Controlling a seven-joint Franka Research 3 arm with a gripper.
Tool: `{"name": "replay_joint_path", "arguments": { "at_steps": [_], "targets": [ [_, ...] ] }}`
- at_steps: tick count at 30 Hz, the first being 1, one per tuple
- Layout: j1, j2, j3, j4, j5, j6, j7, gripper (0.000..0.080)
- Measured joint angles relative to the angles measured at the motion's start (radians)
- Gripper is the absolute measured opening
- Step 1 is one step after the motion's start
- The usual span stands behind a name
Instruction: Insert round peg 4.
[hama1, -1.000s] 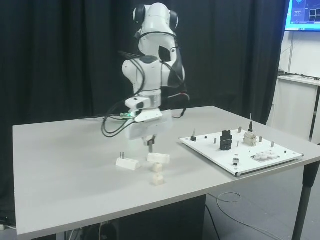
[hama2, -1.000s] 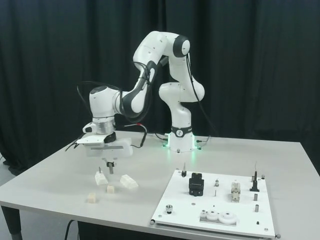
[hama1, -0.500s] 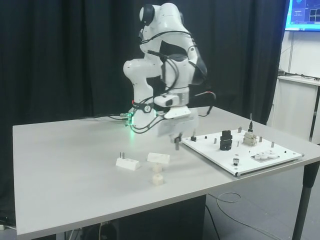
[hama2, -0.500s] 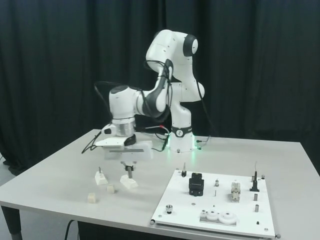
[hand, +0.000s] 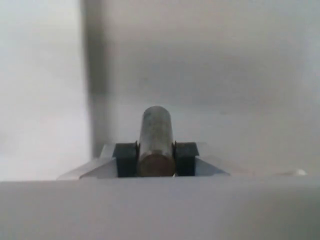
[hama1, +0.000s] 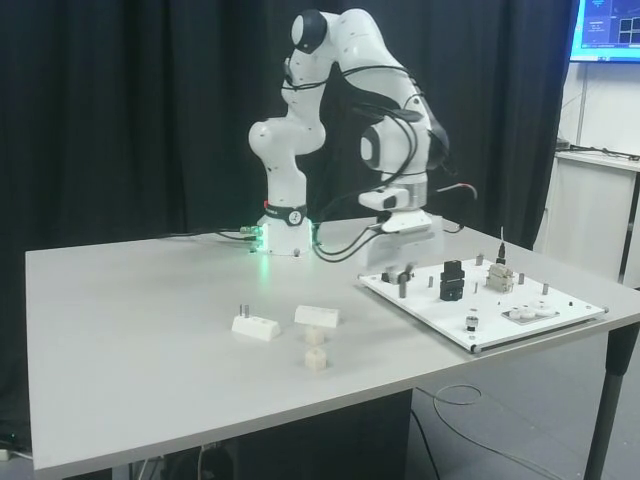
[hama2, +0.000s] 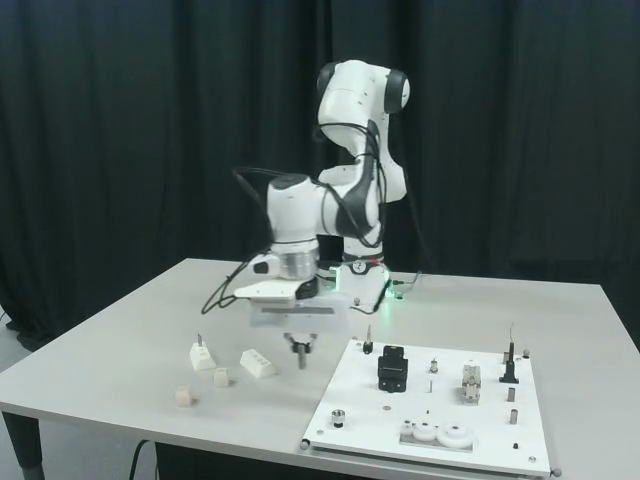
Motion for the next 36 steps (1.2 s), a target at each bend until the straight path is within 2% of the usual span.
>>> {"name": "replay_joint_path", "arguments": {
  "at_steps": [8,20,36],
  "targets": [
    [0.059,0.023,0.020,0.025,0.000,0.016,0.097,0.0152],
    [0.133,0.087,0.042,0.099,0.000,0.011,0.235,0.0152],
    [0.174,0.170,0.071,0.213,-0.001,-0.077,0.341,0.0152]
  ]
}}
